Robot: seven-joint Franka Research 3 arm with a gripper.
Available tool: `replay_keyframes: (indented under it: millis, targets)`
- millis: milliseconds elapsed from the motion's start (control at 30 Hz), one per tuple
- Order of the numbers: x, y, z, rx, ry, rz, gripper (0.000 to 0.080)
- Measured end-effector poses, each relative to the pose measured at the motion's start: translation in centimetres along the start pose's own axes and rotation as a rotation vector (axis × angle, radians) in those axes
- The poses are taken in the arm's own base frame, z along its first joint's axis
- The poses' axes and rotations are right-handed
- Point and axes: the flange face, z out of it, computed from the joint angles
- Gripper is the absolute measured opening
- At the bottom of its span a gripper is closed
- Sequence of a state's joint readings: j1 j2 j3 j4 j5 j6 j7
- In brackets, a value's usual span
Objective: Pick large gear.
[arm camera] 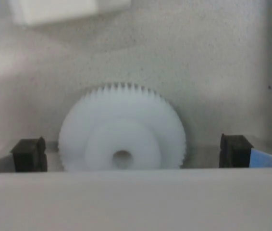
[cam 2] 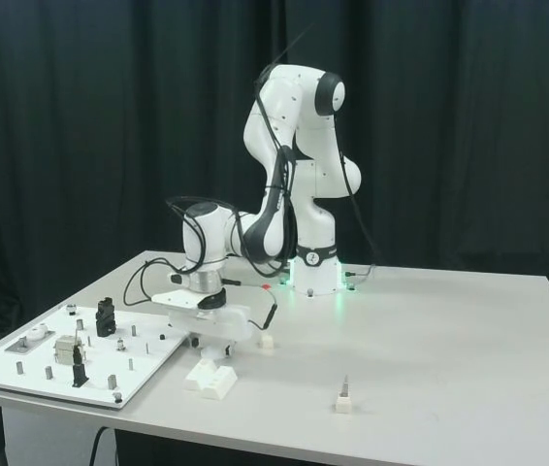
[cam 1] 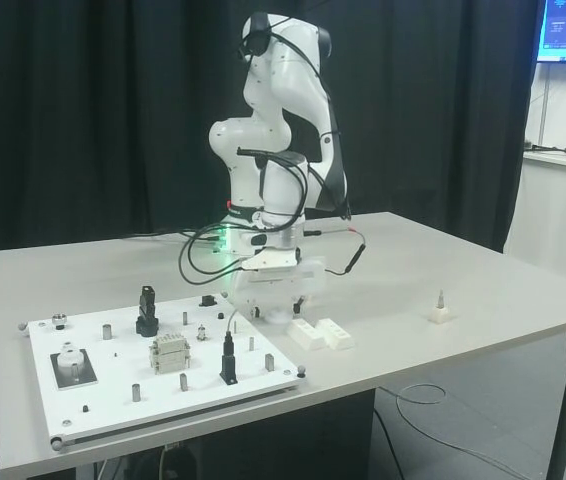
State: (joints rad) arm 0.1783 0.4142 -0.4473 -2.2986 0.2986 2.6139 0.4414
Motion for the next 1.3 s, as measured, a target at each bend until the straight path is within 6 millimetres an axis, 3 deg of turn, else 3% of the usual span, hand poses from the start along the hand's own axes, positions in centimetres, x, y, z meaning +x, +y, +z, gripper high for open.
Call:
replay_keyframes:
  millis: [1167,1200,1300]
  targets:
    - [-0.02,0.17,0.95,0.005,-0.007,0.015,0.08]
    - [-0.02,0.2,0.96,0.008,-0.011,0.017,0.0702]
    - [0.04,0.29,0.95,0.015,-0.018,0.013,0.0702]
